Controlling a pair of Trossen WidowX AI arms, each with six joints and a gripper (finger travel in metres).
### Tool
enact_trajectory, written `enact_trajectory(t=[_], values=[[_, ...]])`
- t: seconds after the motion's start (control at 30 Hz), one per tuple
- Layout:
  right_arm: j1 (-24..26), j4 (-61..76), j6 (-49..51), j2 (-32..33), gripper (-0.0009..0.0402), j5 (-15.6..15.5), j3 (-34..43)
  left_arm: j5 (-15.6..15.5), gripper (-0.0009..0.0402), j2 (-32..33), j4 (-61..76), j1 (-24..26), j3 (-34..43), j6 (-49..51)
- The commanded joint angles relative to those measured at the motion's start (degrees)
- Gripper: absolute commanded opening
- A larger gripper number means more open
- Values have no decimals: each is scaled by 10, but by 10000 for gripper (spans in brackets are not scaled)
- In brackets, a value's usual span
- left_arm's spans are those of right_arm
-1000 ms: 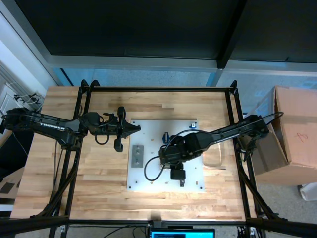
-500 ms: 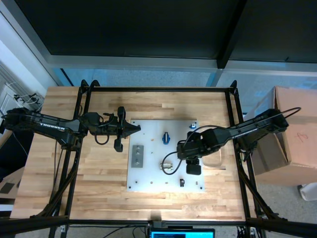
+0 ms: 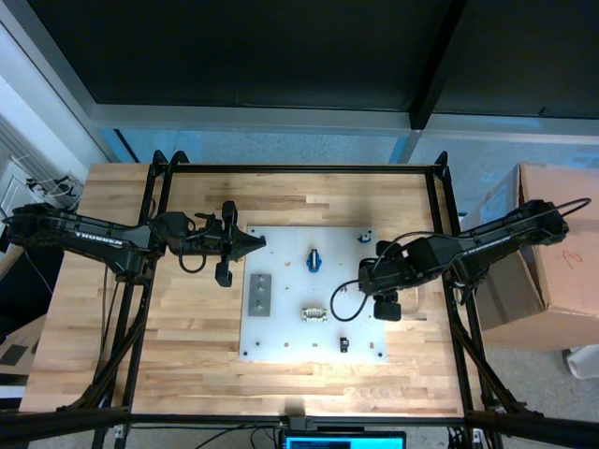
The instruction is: Remove the HAN10E connector from the taskboard and place in the container
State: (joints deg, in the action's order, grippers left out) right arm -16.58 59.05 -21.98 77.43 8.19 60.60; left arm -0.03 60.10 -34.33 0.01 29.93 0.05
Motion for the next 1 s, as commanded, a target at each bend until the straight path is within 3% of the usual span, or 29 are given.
enact_trajectory(t=[0.03,0.57,1.0], values=[[0,0,-8,-20,16,4,-22,0,0,0,0,0,0,0],[1,0,-63,-113,16,13,-116,0,0,0,0,0,0,0],[1,14,-93,-151,16,13,-160,0,0,0,0,0,0,0]])
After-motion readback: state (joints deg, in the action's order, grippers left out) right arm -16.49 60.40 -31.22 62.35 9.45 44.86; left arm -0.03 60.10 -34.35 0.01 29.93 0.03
